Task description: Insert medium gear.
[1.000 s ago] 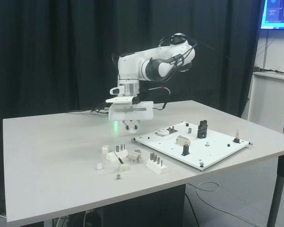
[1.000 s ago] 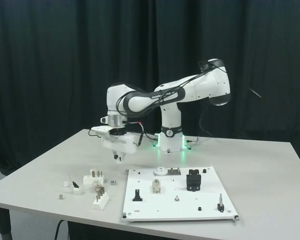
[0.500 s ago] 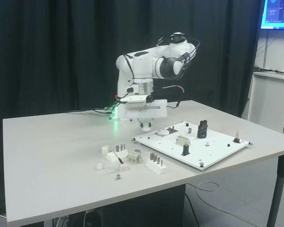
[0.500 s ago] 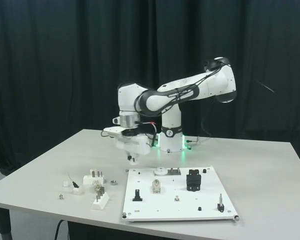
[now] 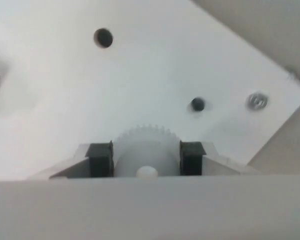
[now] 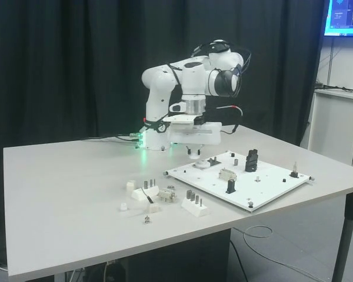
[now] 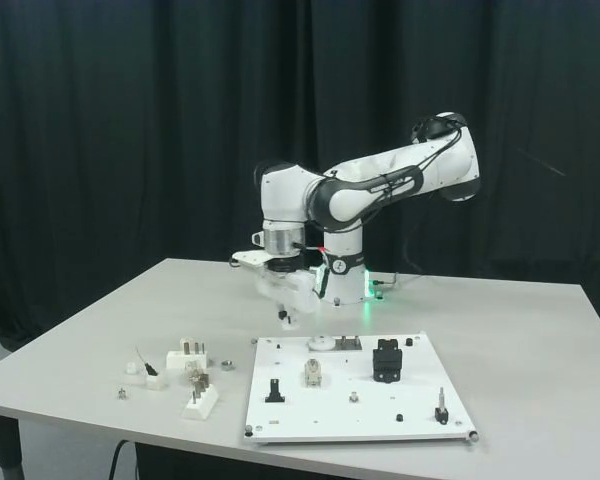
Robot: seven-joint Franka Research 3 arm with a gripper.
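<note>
The medium gear [image 5: 148, 150] is a white toothed disc with a small raised white hub at its centre. It sits low in the middle of the wrist view, clamped flat between two black pads [image 5: 99, 159], its upper teeth showing against the white board [image 5: 140, 75] beneath.

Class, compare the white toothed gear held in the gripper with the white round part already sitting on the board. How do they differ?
The white toothed gear is held above the white board, clamped between the black fingertips; the white round part rests on the board. The gear is near the board's edge; the part lies further in. Both are white and round.
</note>
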